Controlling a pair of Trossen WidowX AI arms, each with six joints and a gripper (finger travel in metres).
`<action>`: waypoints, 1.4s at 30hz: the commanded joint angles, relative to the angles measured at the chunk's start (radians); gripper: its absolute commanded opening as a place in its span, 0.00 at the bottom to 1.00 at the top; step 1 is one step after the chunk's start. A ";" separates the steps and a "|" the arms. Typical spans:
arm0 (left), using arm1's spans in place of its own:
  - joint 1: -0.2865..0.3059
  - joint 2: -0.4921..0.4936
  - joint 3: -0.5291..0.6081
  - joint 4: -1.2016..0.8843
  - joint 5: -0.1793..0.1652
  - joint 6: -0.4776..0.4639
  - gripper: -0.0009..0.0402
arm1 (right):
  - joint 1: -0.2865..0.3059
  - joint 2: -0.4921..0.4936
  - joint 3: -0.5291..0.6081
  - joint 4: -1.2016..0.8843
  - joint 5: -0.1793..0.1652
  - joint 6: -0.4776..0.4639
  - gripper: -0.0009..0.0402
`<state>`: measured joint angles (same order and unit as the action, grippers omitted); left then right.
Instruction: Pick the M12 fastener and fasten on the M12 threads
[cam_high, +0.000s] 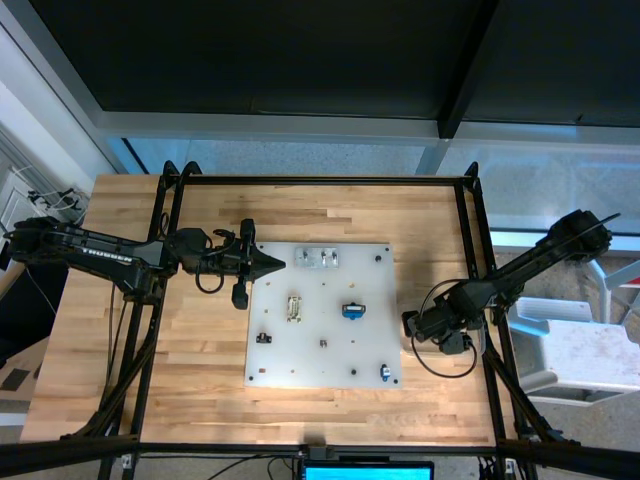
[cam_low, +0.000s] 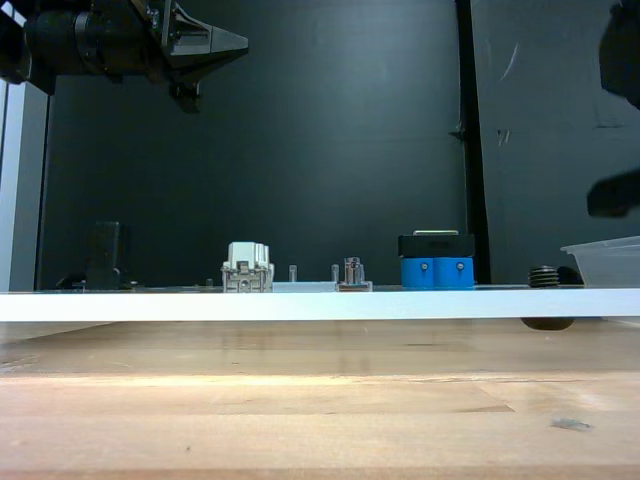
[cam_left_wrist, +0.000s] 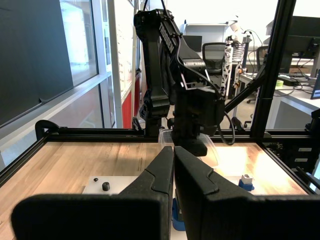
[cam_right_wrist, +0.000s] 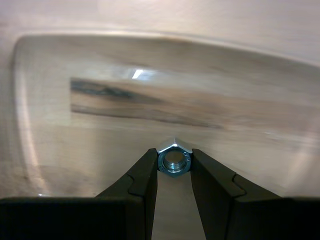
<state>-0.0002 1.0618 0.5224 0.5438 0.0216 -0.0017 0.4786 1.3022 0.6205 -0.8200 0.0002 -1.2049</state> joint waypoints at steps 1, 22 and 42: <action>0.000 0.000 0.000 0.000 0.000 0.000 0.02 | 0.000 -0.009 0.062 -0.080 0.000 0.016 0.12; 0.000 0.000 0.000 0.000 0.000 0.000 0.02 | -0.040 0.195 0.552 -0.321 -0.005 0.049 0.12; 0.000 0.000 0.000 0.000 0.000 0.000 0.02 | -0.048 0.575 0.945 -0.334 -0.008 0.179 0.12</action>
<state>-0.0002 1.0618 0.5228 0.5438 0.0216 -0.0017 0.4274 1.8595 1.5475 -1.1526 -0.0105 -1.0393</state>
